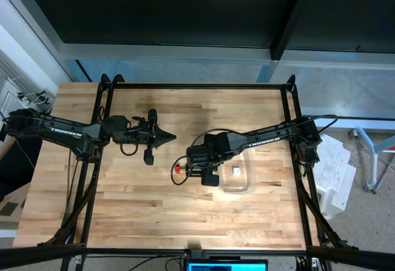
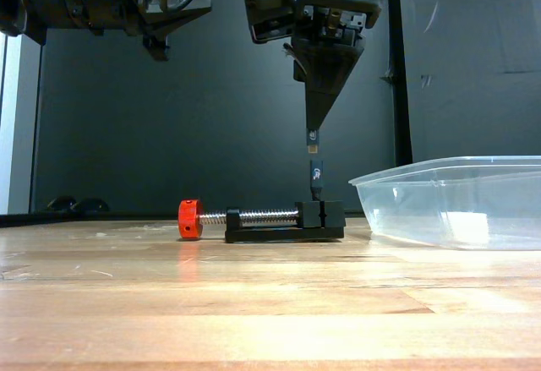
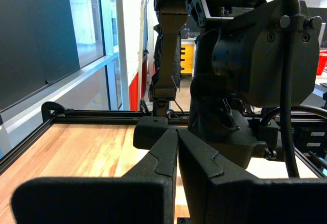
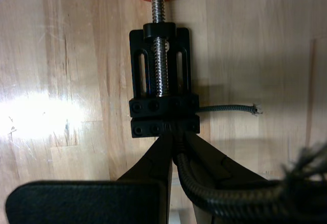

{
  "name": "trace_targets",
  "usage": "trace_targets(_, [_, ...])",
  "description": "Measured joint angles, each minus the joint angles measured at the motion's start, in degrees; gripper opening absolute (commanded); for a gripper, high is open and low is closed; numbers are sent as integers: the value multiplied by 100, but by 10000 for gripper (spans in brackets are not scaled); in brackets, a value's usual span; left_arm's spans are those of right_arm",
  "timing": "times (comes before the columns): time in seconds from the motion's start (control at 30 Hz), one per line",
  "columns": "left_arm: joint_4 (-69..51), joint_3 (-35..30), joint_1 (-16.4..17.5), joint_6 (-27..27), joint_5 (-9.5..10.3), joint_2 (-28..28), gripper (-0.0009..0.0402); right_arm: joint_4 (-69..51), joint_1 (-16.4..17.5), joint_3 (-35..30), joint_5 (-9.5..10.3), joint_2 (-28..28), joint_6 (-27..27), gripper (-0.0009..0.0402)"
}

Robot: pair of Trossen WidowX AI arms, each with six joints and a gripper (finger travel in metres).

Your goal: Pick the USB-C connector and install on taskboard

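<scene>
The right gripper is pinching the USB-C connector in its jaws, upright just above the post of the taskboard, likely needing a straight descent; the left gripper is hovering leftward, jaws closed.

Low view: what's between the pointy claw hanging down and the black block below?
In that view, a thin dark post rises from the taskboard, with a small air gap under the right gripper's tip. The left gripper hangs high at left.

Slim gap separates connector, clamped in right claw, from taskboard below; tray close beside; closed left claw well apart
</scene>
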State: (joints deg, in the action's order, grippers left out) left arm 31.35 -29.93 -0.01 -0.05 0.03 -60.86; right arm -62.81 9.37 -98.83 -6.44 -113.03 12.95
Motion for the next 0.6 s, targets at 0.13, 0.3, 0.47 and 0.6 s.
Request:
trace_targets(0.13, [0, 0, 0, 2, 0, 0, 0, -9, 4, 22, 0, 0, 0, 0])
trace_targets(0.3, [0, -2, 0, 2, 0, 0, 0, 4, 17, 66, 0, 0, -4, 0])
trace_targets(0.47, [0, -2, 0, 2, 2, 0, 0, 31, 37, 85, 0, 0, -28, 0])
trace_targets(0.6, [0, 0, 0, 2, 0, 2, 0, 61, 39, 111, 2, 0, -63, 0])
